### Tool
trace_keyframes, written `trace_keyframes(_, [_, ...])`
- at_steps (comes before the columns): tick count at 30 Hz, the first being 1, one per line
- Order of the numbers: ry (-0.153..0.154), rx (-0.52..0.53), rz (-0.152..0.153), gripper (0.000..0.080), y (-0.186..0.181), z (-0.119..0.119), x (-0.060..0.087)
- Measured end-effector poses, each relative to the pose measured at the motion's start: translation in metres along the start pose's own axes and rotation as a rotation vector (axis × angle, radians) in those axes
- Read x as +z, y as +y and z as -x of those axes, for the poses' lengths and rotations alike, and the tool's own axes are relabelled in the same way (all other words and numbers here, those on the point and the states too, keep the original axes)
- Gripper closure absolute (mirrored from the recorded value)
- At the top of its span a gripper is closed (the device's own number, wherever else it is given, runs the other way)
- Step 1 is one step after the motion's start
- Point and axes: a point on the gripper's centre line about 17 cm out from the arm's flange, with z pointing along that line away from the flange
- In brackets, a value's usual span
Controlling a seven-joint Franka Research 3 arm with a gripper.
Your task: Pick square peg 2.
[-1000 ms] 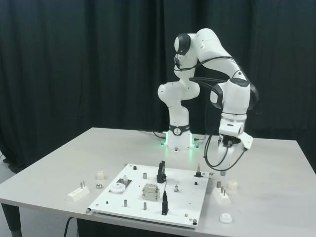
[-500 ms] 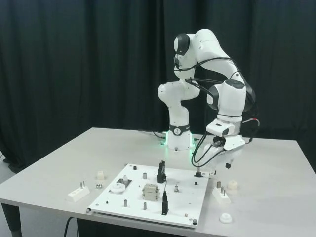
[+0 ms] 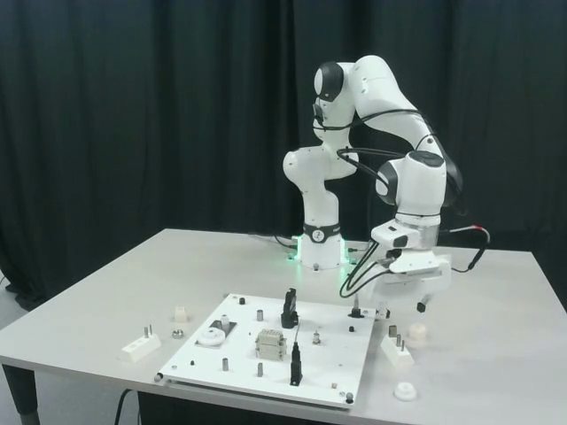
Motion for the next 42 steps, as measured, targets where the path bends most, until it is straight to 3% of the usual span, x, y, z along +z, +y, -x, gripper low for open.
trace_keyframes(9, [0.014,0.13,0.004,0.0003,0.002,0.001,0.009])
trace_keyframes(20, [0.023,0.133,0.011,0.0003,0.005,0.002,0.025])
trace_keyframes(42, [-0.006,0.13,0.019,0.0003,0.002,0.008,0.063])
